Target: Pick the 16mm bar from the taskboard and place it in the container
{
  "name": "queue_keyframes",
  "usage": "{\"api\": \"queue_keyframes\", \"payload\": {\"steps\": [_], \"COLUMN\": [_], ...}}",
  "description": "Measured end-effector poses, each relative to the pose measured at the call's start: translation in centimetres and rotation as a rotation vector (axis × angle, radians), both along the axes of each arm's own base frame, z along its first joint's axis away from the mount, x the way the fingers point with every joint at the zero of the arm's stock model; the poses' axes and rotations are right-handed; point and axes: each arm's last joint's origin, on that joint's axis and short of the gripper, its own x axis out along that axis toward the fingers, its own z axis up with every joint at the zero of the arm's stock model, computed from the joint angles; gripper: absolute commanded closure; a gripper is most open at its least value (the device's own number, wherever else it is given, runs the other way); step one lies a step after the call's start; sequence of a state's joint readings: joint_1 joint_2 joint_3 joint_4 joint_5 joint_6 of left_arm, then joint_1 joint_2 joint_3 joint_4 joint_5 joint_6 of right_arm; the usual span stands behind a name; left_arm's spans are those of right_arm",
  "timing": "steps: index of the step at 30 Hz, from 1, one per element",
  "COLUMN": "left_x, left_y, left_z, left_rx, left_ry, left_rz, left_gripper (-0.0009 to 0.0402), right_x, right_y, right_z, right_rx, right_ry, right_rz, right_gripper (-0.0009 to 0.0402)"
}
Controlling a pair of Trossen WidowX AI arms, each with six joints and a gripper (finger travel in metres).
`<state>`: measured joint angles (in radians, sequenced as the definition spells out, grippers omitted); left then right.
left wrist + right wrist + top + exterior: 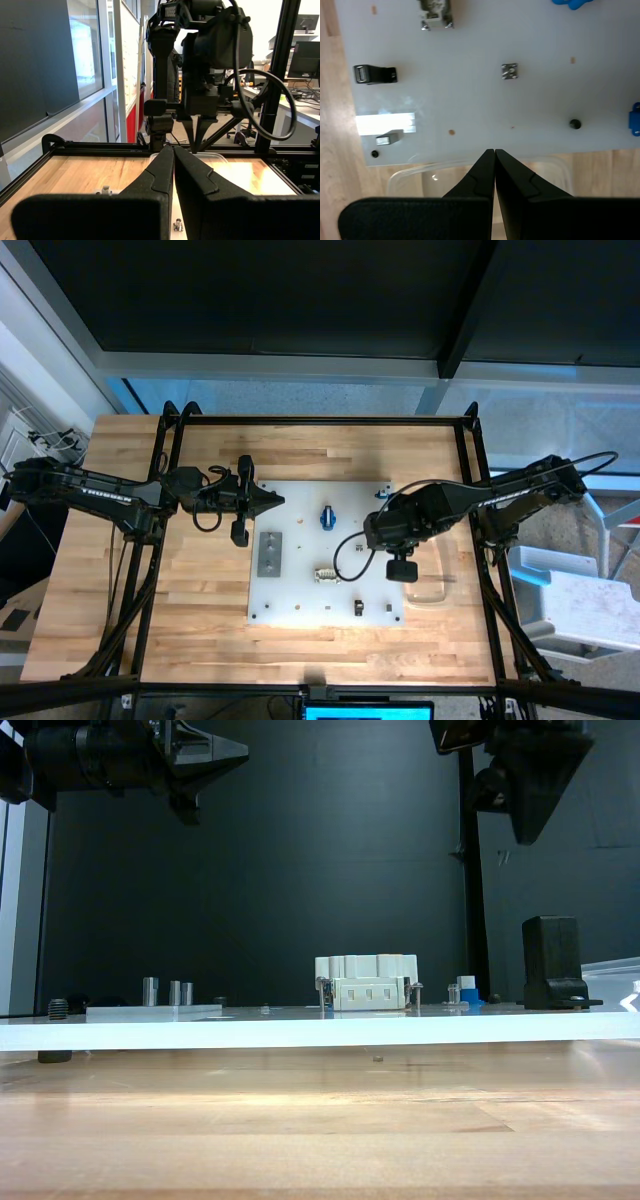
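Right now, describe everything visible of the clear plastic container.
The clear rectangular plastic tub with rounded corners sits upright on the wooden table, beside the white board's right edge; contact is unclear. No contents show. The shut right end effector hangs above its board-side rim; the shut left end effector is across the board.

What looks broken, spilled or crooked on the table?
Nothing stands out. The parts sit neatly on the taskboard, and the container stands upright beside its right edge. The left gripper, shut, hangs over the board's far left corner. The right gripper, shut, hangs over the board's right edge by the container.
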<state>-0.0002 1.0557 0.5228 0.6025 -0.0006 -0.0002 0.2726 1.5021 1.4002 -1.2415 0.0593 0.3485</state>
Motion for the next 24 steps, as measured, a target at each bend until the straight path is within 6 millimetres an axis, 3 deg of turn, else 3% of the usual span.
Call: {"api": "queue_keyframes", "payload": {"steps": [24], "left_x": [0.0], "left_y": [0.0], "left_z": [0.0], "left_rx": [0.0], "left_ry": [0.001], "left_rz": [0.0], "left_gripper": [0.0393], "right_x": [-0.4], "right_y": [5.9], "right_z": [-2.0], "right_rx": [0.027], "right_ry": [0.053], "right_rz": [0.006], "right_gripper": [0.0393]}}
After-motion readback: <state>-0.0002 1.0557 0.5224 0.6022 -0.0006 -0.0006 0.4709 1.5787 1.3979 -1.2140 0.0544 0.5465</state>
